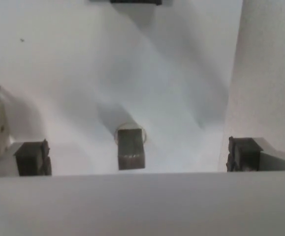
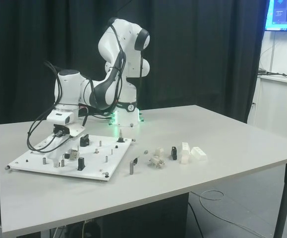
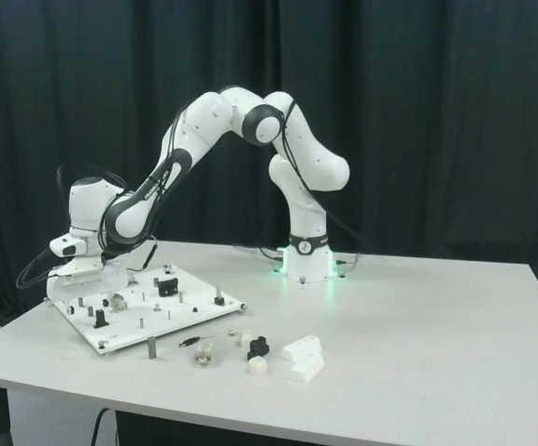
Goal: Remove square peg 3.
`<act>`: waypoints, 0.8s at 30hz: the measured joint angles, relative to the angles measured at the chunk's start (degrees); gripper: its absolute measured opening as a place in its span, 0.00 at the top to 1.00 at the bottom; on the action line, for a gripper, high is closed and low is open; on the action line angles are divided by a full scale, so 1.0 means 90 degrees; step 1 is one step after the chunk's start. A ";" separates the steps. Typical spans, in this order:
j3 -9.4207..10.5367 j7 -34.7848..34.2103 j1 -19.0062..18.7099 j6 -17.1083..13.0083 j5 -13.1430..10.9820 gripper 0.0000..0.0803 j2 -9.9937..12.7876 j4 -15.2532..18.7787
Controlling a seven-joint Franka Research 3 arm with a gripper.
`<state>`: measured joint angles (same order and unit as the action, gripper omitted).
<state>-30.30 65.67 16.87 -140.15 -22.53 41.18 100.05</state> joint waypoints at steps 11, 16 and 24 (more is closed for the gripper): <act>0.0005 0.0000 0.0017 0.0002 -0.0127 0.00 0.0201 -0.0170; 0.0005 0.0000 0.0027 0.0003 -0.0167 0.00 0.0250 -0.0197; 0.0005 0.0060 0.0050 0.0013 -0.0167 0.36 0.0295 -0.0227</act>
